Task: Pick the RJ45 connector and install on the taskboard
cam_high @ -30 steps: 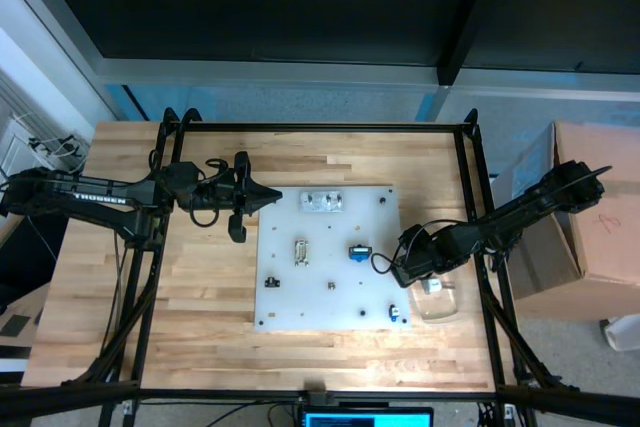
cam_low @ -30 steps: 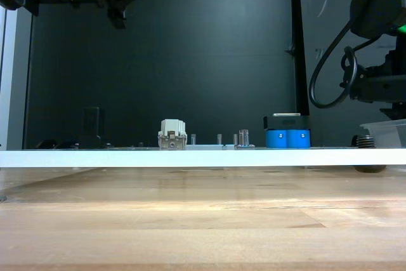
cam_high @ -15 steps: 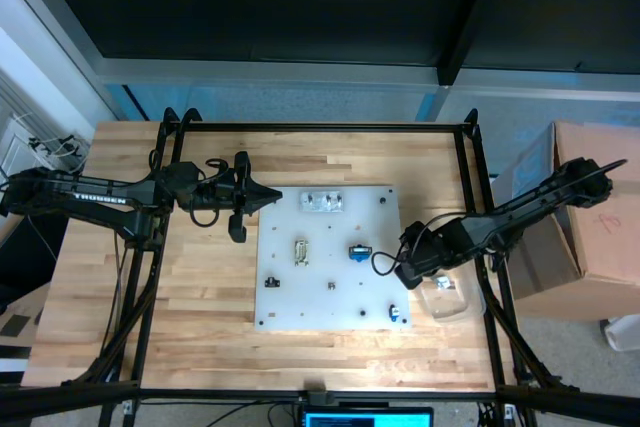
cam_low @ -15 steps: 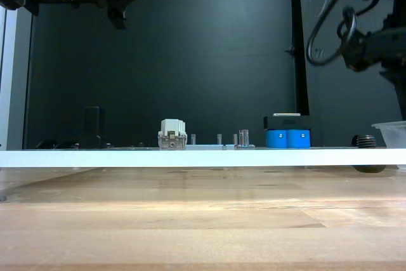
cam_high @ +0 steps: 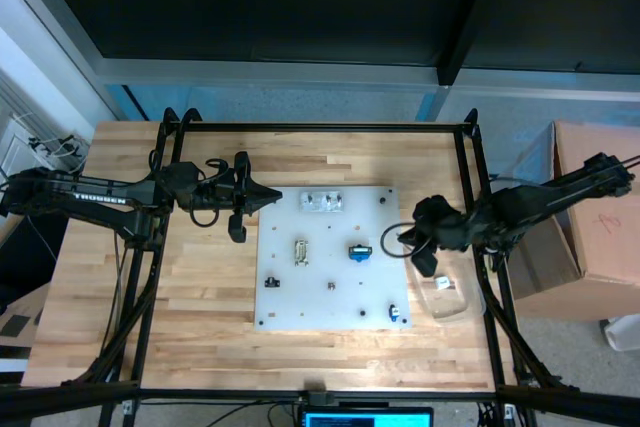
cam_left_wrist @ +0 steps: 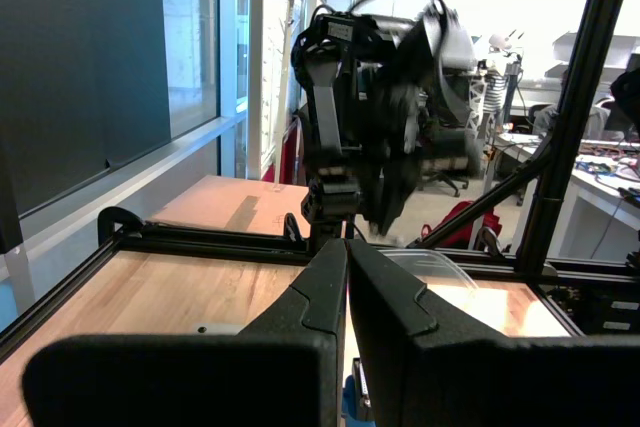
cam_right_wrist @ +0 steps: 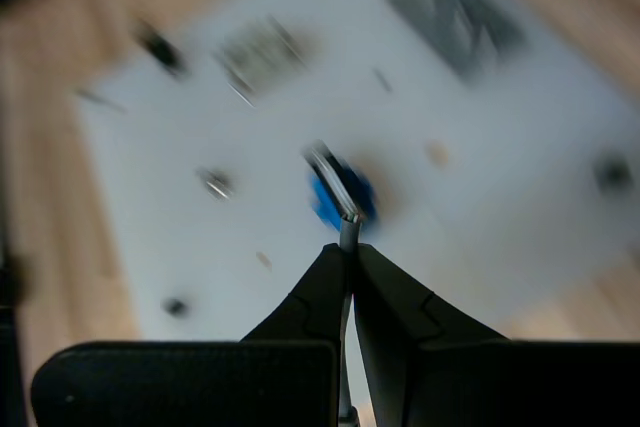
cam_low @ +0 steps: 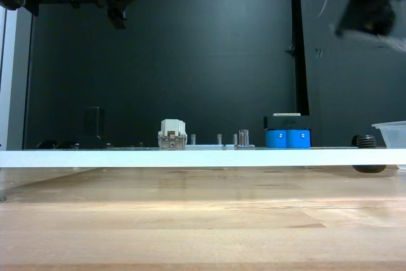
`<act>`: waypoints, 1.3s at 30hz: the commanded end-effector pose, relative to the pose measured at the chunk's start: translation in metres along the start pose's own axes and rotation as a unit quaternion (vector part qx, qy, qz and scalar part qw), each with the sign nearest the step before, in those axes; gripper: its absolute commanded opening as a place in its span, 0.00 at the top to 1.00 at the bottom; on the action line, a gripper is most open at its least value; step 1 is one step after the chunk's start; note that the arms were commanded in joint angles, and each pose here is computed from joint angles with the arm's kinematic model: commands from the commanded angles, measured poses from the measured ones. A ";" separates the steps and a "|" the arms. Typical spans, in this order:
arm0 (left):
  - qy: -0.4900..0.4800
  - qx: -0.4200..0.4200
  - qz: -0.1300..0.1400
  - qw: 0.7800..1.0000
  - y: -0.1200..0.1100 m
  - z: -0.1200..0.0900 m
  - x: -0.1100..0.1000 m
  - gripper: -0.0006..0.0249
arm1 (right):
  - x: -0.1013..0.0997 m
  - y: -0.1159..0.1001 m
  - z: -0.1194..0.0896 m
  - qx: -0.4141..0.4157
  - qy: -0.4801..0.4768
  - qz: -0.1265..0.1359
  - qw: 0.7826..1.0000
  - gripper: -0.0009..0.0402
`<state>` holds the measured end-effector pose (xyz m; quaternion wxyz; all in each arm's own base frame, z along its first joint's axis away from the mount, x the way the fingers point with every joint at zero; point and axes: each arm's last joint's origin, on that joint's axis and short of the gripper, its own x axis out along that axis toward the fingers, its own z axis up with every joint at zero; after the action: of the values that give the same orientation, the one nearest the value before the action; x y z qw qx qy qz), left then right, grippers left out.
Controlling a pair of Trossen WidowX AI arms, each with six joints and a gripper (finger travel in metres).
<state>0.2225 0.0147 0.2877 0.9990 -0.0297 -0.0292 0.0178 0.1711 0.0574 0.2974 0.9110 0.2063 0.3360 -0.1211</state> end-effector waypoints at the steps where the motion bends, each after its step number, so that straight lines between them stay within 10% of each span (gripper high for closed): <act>1: 0.000 0.000 0.000 1.000 0.000 0.000 0.000 0.97 | -0.010 0.002 0.010 -0.055 -0.035 0.067 0.996 0.98; 5: -0.002 -0.001 0.000 1.000 0.000 0.001 0.000 0.97 | -0.011 0.002 0.027 -0.107 -0.067 0.154 0.980 0.98; 15: -0.008 -0.001 0.000 1.000 0.000 0.004 0.001 0.97 | -0.003 -0.026 0.077 -0.163 -0.177 0.266 0.934 0.98; 24: -0.018 -0.032 -0.034 0.999 -0.002 0.002 0.013 0.95 | 0.035 -0.047 0.111 -0.184 -0.230 0.294 0.909 0.98; 39: 0.029 -0.033 -0.053 0.998 -0.005 -0.013 0.082 0.21 | 0.075 -0.046 0.132 -0.169 -0.295 0.337 0.878 0.98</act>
<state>0.3022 0.0116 0.2801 0.9975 -0.0615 -0.0035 -0.0346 0.2841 -0.0506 0.3243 0.9767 0.0985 -0.0172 0.1900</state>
